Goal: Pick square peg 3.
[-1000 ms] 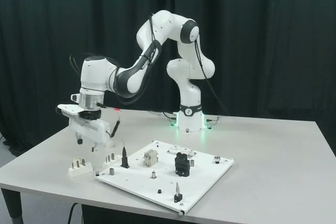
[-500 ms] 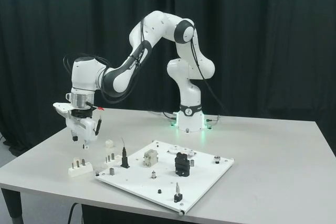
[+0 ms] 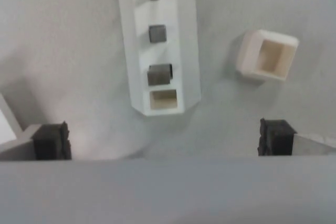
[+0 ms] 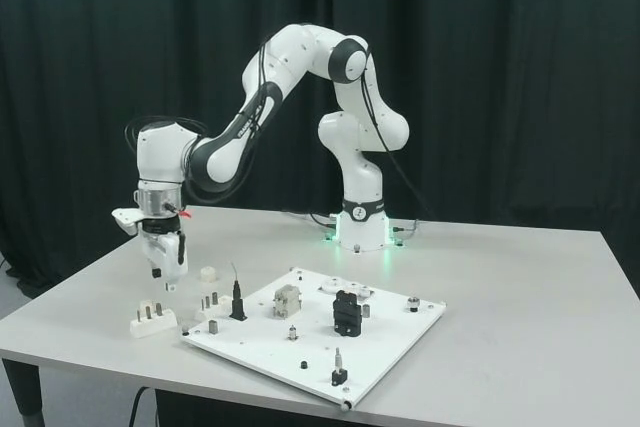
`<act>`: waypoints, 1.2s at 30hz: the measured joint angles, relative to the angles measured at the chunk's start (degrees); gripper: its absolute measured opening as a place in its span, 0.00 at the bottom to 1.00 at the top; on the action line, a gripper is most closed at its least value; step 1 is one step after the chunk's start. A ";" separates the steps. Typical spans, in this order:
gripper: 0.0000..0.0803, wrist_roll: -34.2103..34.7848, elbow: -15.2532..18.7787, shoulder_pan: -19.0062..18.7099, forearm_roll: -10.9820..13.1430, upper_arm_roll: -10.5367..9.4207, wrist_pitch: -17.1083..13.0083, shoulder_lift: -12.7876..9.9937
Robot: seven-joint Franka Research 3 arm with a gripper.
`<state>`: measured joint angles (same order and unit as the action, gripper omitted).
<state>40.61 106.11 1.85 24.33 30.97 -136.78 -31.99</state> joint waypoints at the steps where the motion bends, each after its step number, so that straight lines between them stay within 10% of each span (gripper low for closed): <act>1: 1.00 0.00 0.19 0.04 0.45 0.00 0.00 -0.04; 11: 1.00 0.00 0.45 0.14 4.22 0.05 -0.67 -1.54; 36: 1.00 -7.41 -5.11 0.64 4.16 0.04 -1.44 -8.35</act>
<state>33.21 101.00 2.49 28.49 31.01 -138.22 -40.34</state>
